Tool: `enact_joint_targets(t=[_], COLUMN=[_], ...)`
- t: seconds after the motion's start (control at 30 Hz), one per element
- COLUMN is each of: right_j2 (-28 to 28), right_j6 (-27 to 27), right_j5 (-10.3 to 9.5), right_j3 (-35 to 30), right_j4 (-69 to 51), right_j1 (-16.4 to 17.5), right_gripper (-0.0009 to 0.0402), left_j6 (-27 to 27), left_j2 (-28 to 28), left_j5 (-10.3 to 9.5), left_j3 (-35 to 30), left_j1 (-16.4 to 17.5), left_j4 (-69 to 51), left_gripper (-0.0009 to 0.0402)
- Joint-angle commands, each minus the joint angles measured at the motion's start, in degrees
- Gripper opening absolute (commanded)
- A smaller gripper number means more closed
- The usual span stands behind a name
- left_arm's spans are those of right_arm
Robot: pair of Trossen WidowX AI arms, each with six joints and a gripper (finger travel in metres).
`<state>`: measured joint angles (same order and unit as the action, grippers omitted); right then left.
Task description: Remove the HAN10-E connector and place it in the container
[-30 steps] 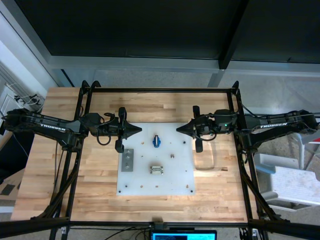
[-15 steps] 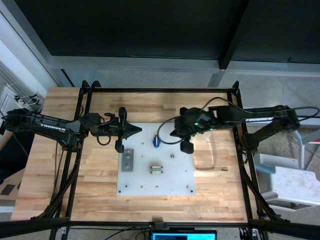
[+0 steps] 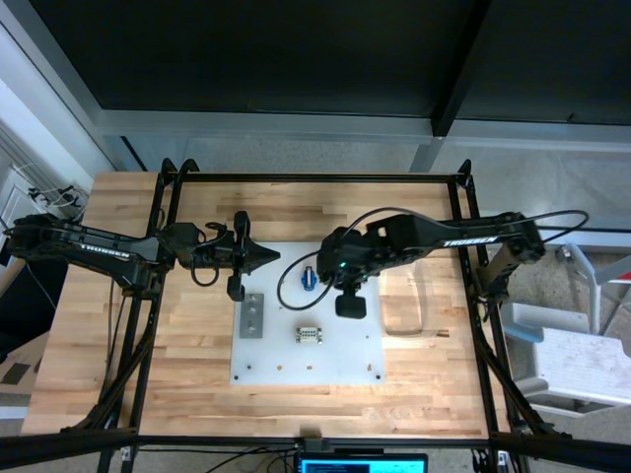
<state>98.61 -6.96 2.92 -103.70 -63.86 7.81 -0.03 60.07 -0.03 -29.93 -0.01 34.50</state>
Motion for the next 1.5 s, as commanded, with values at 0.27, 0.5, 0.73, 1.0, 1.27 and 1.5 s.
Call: enact_joint_targets(t=[0.27, 0.5, 0.73, 1.0, 1.27, 1.5], right_j2=[10.7, 17.0, 22.1, 25.9, 29.4, 30.4], right_j6=[-1.8, -2.9, -4.8, -6.8, -8.6, -8.6], right_j5=[0.0, 0.02, 0.02, 0.11, 0.5, 0.52], right_j3=[-12.4, -18.7, -23.5, -25.8, -25.8, -25.1], right_j4=[-9.7, -12.7, -13.7, -13.8, -12.1, -10.6], right_j1=[3.1, 5.3, 7.1, 8.6, 9.5, 9.5], right_gripper=[0.0, 0.003, 0.0124, 0.0216, 0.027, 0.0289], left_j6=[0.0, 0.0, 0.0, 0.0, 0.0, 0.0], left_j2=[0.0, 0.0, 0.0, 0.0, 0.0, 0.0], left_j5=[0.02, 0.02, 0.02, 0.02, 0.02, 0.02], left_j3=[0.0, 0.0, 0.0, 0.0, 0.0, 0.0], left_j1=[0.0, 0.0, 0.0, 0.0, 0.0, 0.0], left_j4=[0.0, 0.0, 0.0, 0.0, 0.0, 0.0], left_gripper=[0.0, 0.0, 0.0, 0.0, 0.0, 0.0])
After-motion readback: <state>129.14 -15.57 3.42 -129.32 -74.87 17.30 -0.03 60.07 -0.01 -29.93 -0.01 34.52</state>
